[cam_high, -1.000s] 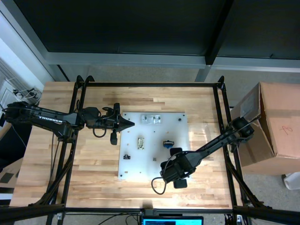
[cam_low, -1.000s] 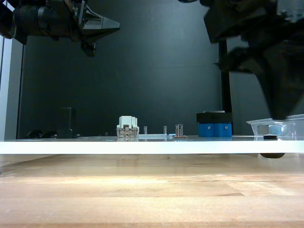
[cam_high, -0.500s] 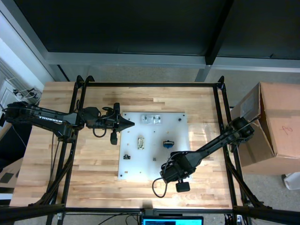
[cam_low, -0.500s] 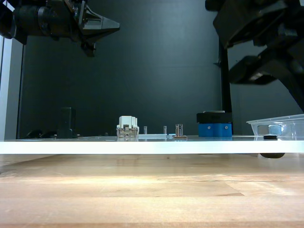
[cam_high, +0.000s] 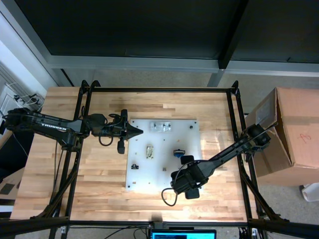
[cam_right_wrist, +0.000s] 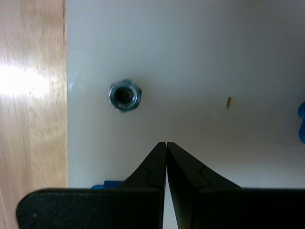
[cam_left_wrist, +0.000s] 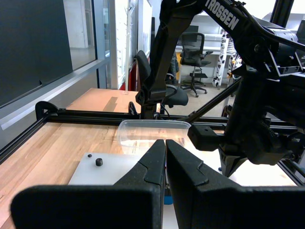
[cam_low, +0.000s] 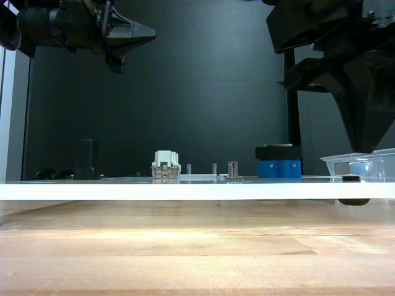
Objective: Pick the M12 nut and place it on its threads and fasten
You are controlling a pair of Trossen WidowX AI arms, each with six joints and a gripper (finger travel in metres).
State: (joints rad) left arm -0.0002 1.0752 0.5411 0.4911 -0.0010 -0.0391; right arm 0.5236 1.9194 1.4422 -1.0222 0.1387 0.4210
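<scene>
The silver M12 nut (cam_right_wrist: 125, 95) sits on the white board (cam_right_wrist: 200, 57) close to its edge, a dark core showing in its bore. At table height the nut (cam_low: 357, 168) rests atop its black stud (cam_low: 352, 178), so it is on its stud. My right gripper (cam_right_wrist: 166, 144) is shut and holds nothing, pointing down just beside the nut. It hangs over the board's near right edge (cam_high: 185, 185), tip just above the nut (cam_low: 369, 148), and hides the nut from above. My left gripper (cam_high: 139, 132) is shut and empty, raised at the board's far left (cam_low: 151, 32).
A clear tray (cam_low: 370, 161) stands behind the stud, right of the board (cam_high: 213, 143). A blue block (cam_high: 178, 153), a white connector (cam_high: 149, 152) and small posts (cam_high: 161, 127) sit on the board. A cardboard box (cam_high: 286, 134) stands off the table's right side.
The right gripper swivelled about its axis over the stud and back, lifting slightly half a second ago. The nut stayed in place. The left arm has not moved.
</scene>
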